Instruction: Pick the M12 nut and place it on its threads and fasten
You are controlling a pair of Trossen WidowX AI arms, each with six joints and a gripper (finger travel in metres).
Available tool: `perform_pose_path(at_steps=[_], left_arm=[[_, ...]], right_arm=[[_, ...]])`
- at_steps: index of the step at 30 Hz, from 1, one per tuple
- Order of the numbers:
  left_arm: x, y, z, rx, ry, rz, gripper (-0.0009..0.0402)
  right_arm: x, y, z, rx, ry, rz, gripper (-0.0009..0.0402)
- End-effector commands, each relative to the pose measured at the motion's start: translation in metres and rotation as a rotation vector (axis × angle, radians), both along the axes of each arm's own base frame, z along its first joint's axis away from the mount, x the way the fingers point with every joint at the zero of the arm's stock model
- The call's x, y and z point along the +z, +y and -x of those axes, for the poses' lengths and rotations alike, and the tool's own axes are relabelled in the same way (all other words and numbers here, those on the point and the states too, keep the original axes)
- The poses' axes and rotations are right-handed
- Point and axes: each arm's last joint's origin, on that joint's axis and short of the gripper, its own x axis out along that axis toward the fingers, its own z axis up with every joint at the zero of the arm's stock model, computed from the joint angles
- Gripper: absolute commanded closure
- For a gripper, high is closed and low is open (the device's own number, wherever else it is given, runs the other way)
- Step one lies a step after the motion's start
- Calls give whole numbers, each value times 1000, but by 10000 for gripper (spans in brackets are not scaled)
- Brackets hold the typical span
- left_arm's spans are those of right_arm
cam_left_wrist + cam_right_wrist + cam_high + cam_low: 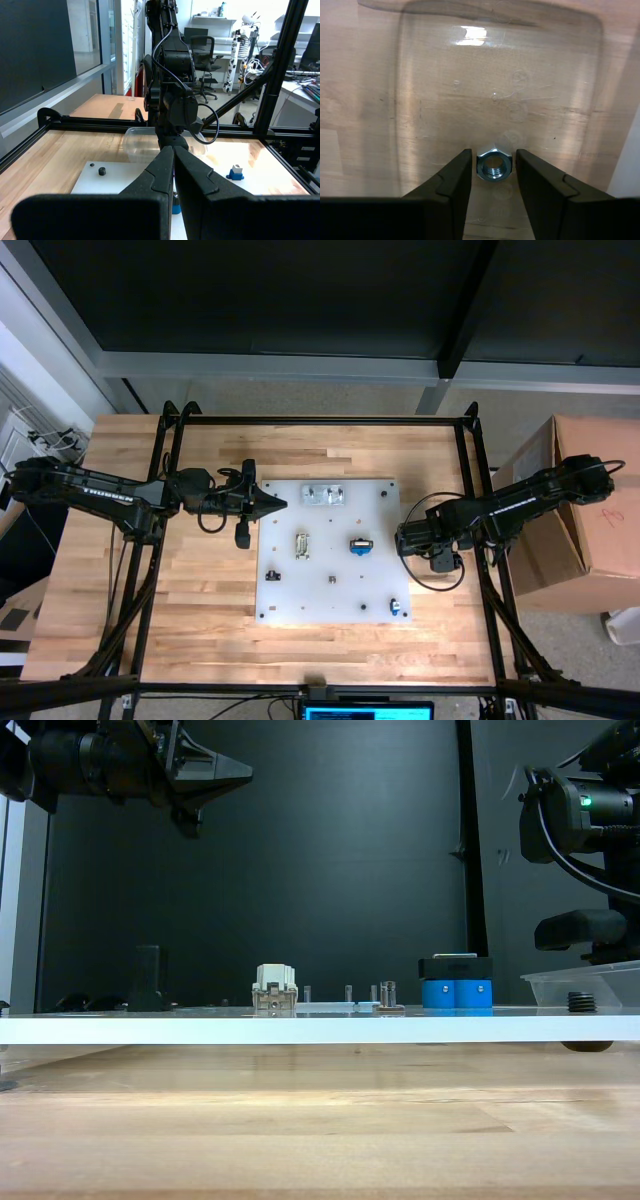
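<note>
The small silver nut (494, 166) lies flat on the floor of the clear tray (495, 75), clear of its seat. My right gripper (493, 154) reaches down into that tray to the right of the white board (300, 590). Its fingers (455, 180) stand on either side of the nut, each with a thin gap showing, so it is open. The black ribbed stud (581, 1002) stands bare, ribs showing. My left gripper (268, 504) hovers high over the board's far left edge, shut on nothing.
On the board stand a blue block pair (456, 992), a grey connector (275, 992), a silver post (388, 992) and a black post (385, 491). A cardboard box (590, 510) sits beyond the table's right edge. Black frame rails surround the table.
</note>
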Motion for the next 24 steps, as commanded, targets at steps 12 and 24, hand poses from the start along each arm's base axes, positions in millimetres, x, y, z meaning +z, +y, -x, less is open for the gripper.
perform_pose_path(at_steps=[12, 24], left_arm=[[0, 0, 0, 0, -1, 0, 393], [0, 0, 0, 0, 0, 0, 393]], right_arm=[[8, 0, 3, -93, -50, -15, 372], [63, 6, -3, -230, -51, -35, 389]])
